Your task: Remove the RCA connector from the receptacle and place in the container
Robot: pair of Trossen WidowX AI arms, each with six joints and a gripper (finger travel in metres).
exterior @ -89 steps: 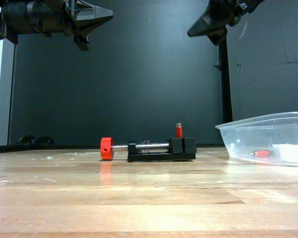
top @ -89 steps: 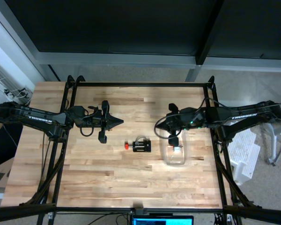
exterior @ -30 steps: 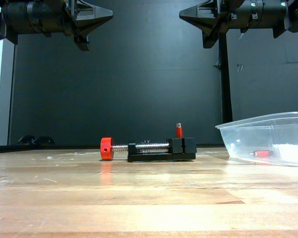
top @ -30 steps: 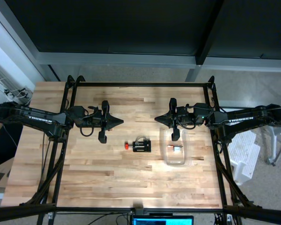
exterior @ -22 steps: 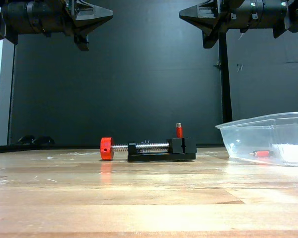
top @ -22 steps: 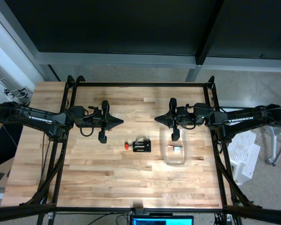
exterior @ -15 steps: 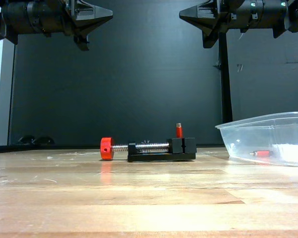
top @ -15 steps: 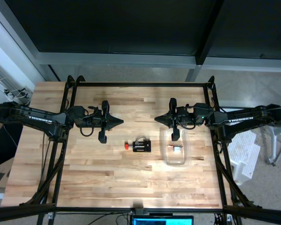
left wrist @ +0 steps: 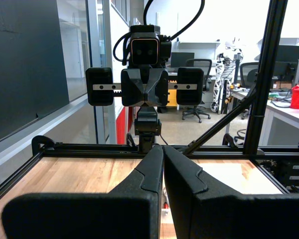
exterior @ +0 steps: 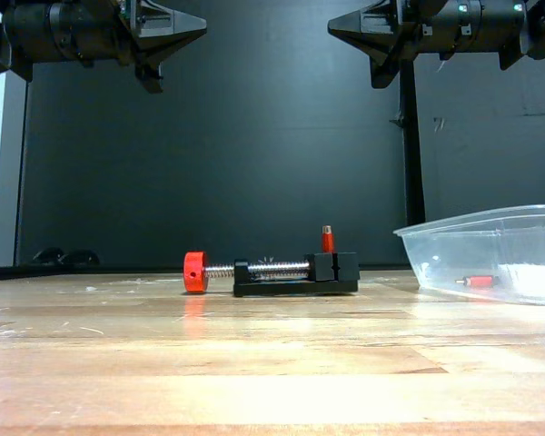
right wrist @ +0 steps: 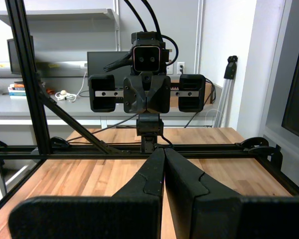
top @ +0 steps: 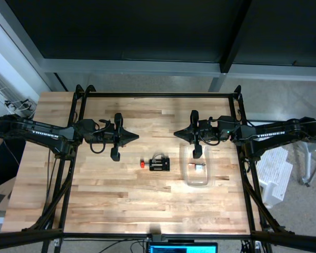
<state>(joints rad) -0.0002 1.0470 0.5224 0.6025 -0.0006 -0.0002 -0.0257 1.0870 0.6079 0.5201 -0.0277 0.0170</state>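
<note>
The receptacle is a small black block with a red cap, lying mid-table; in the low view the receptacle carries a short red post standing upright. To its right is the clear container. The RCA connector lies on the container floor, and the RCA connector shows through the wall of the container. My left gripper hangs shut and level, high above the table left of the block. My right gripper is shut too, high beyond the container. Each gripper's fingers meet with nothing between them: left gripper, right gripper.
A whitish square piece lies in the container beside the connector. A black frame runs along the table's far edge and down both sides. Bare wood stretches from the block to the near edge.
Three seconds ago the right gripper pointed down over the container; it has since lifted and levelled out. Nothing has moved in the last second.
</note>
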